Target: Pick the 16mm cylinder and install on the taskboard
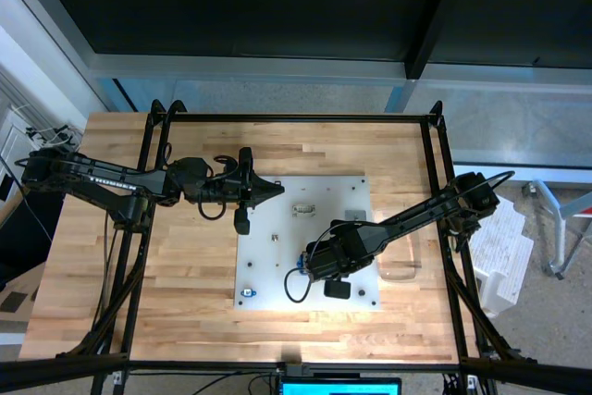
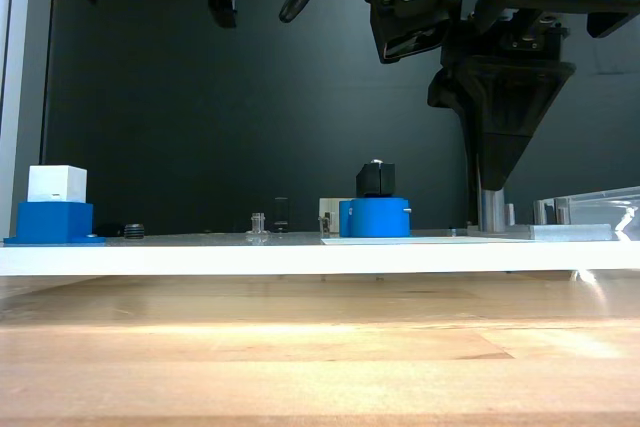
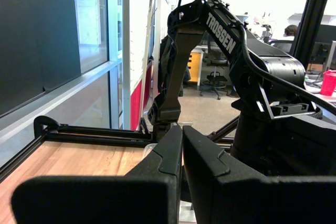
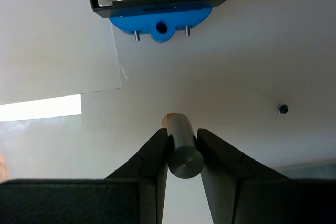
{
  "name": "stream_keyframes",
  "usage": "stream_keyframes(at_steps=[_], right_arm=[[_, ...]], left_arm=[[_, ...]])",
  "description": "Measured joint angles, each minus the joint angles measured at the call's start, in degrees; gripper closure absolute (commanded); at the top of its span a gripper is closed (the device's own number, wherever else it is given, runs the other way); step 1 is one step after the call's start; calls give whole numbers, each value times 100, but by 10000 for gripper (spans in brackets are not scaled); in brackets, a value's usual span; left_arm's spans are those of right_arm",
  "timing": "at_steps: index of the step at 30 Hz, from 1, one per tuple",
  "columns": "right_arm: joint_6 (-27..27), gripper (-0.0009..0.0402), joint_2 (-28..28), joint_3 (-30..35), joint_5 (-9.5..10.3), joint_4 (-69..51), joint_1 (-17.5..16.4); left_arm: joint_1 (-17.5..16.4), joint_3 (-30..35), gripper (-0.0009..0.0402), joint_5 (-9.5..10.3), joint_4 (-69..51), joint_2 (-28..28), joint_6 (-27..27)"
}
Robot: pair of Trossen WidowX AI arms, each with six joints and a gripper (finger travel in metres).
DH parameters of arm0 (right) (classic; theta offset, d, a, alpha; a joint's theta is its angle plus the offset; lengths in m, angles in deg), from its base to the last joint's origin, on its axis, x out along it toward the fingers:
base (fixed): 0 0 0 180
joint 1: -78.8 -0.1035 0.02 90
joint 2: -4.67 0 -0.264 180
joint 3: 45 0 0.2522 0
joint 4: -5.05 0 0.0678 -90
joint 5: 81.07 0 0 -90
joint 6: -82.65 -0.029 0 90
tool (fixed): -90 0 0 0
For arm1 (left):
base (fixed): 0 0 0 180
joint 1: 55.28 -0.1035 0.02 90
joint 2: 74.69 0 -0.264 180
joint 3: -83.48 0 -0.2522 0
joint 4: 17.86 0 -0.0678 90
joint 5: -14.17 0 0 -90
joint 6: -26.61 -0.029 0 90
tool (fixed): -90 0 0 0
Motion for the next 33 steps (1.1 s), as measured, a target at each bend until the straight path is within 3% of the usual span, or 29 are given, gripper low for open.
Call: stream_keyframes(at_steps=[33], right_arm=[[-9,393,-7,-66,37,96,0]], left_arm=[[0,2,392,0,0,0,2]])
